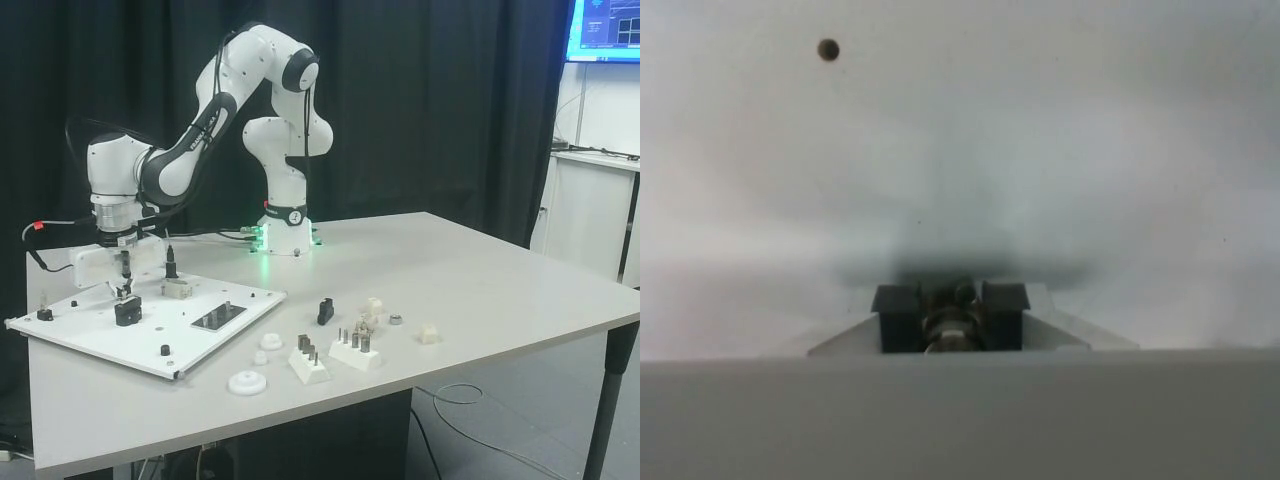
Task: Insert BNC.
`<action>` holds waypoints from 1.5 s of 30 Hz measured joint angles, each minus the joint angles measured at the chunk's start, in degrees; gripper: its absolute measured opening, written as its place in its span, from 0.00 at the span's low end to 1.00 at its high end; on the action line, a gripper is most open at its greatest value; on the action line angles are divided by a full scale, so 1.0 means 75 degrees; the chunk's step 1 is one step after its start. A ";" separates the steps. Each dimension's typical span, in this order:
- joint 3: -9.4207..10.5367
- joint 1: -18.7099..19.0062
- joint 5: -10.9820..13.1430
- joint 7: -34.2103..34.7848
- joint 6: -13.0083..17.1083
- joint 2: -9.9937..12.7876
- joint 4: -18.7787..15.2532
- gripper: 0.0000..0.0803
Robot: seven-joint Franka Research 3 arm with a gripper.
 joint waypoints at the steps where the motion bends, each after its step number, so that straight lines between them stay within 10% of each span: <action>1: 0.0000 0.0000 0.0000 0.0000 0.0000 0.0000 0.0000 0.15; 7: -0.0039 0.0008 -0.0031 0.0000 0.0002 0.0021 -0.0002 0.15; 8: -0.0055 0.0016 -0.0031 0.0000 0.0003 0.0021 -0.0001 0.46; 13: -0.0164 0.0094 -0.0032 -0.0028 0.0003 0.0021 0.0005 0.46; 14: -0.0191 0.0115 -0.0032 -0.0050 0.0003 0.0021 0.0006 0.82; 20: -0.0357 0.0264 -0.0032 -0.0153 0.0003 0.0021 0.0012 0.82; 21: -0.0380 0.0285 -0.0032 -0.0172 0.0003 0.0020 0.0014 0.95; 45: -0.0639 0.0462 -0.0083 -0.0637 0.0085 0.0017 0.0088 1.00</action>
